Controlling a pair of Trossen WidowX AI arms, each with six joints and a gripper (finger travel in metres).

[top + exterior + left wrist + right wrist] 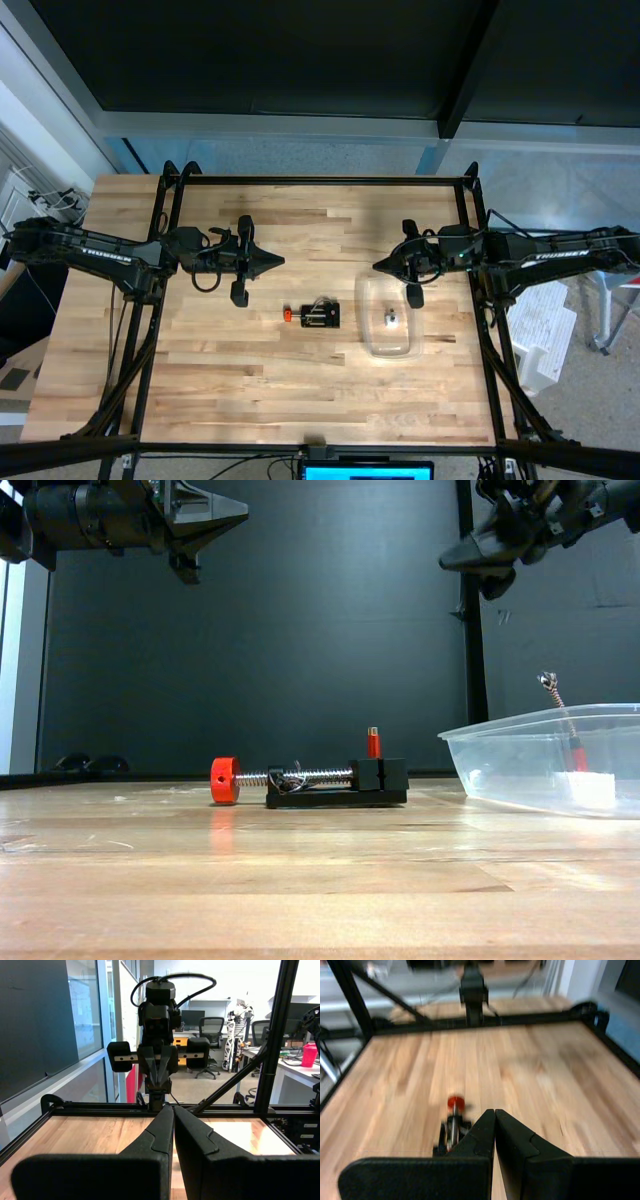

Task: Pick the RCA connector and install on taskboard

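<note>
Two black robot arms are reaching inward over a wooden tabletop point(250, 390) from its left and right edges. The left gripper point(276, 262) is hovering high above the wood, left of centre, with its two fingers pressed together and holding nothing. The right gripper point(380, 266) is hovering at a similar height, near the far edge of a clear plastic tray point(375, 342). It is also pinched closed and carrying nothing.

The RCA connector point(392, 319), a tiny pale metallic piece, is lying inside that tray, near its middle. The taskboard point(322, 316), a small black block with a red-orange knob point(287, 315) at its left end, is sitting on the wood just left of the tray, apart from it.

Nothing is being gripped, so the pick seems not to have started. The right gripper is standing nearer the connector and looks like the natural one to fetch it.

To do this well, it should probably be spreading its fingers before descending. It should then be coming straight down inside the tray walls with the connector centred between the fingers, and closing gently. A piece this small could easily be slipping or tipping away. Staying clear of the rim should be keeping the light tray from dragging.
</note>
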